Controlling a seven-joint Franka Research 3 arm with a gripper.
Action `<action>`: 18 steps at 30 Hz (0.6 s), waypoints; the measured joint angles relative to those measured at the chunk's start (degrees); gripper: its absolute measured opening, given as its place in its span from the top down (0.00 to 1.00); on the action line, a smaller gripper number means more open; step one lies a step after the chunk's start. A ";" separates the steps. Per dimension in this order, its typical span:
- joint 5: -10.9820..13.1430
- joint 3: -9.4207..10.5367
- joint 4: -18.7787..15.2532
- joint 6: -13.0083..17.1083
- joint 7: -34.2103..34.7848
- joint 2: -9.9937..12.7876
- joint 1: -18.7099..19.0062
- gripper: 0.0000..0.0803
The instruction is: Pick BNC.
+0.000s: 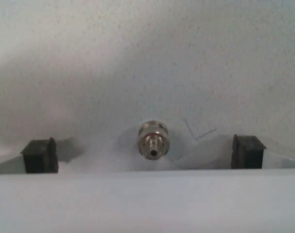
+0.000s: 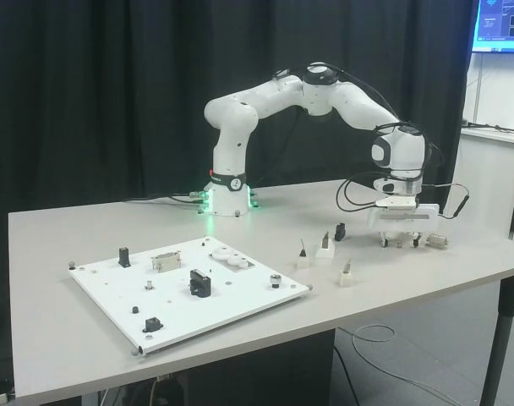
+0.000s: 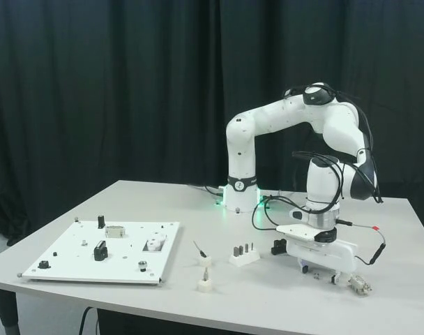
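The gripper hangs low over the grey table, its two black fingertips spread wide with the BNC connector lying on the table between them, touching neither and somewhat nearer to one pad than the other. In the first room view the gripper sits at the far end of the table from the white board, past the small fixture blocks; the connector itself is hidden there under the hand. To do the grasp well, I judge the arm should first centre the part between the pads, go down until they flank the thick knurled collar (the narrow nose would likely slip or roll), and only then close, squarely across the body. In the wrist view, the connector lies on its side, its long axis running crosswise to the line between the fingertips, with the narrow open end pointing toward the camera and the wider collar away from it.
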 joint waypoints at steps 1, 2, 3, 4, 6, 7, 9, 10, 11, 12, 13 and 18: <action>0.00 0.01 0.00 0.00 0.00 0.00 0.01 0.00; 0.00 0.02 0.00 0.00 0.00 0.00 0.02 0.00; 0.00 0.03 0.00 0.02 0.00 0.00 0.02 0.00; 0.00 0.03 0.00 0.03 0.00 0.00 0.02 0.00; 0.00 0.03 -0.02 0.04 0.01 0.00 0.02 0.14; 0.00 0.03 -0.04 0.06 0.03 0.00 0.02 0.14; 0.00 0.03 -0.06 0.13 0.19 0.00 0.00 0.14; 0.00 0.03 -0.08 0.19 0.30 0.00 -0.01 0.14; 0.00 0.03 -0.10 0.26 0.44 0.00 -0.03 0.14; 0.00 0.03 -0.12 0.33 0.56 0.00 -0.04 0.36; 0.00 0.03 -0.15 0.41 0.66 0.00 -0.06 0.36; 0.00 0.03 -0.31 0.78 0.96 0.00 -0.17 0.36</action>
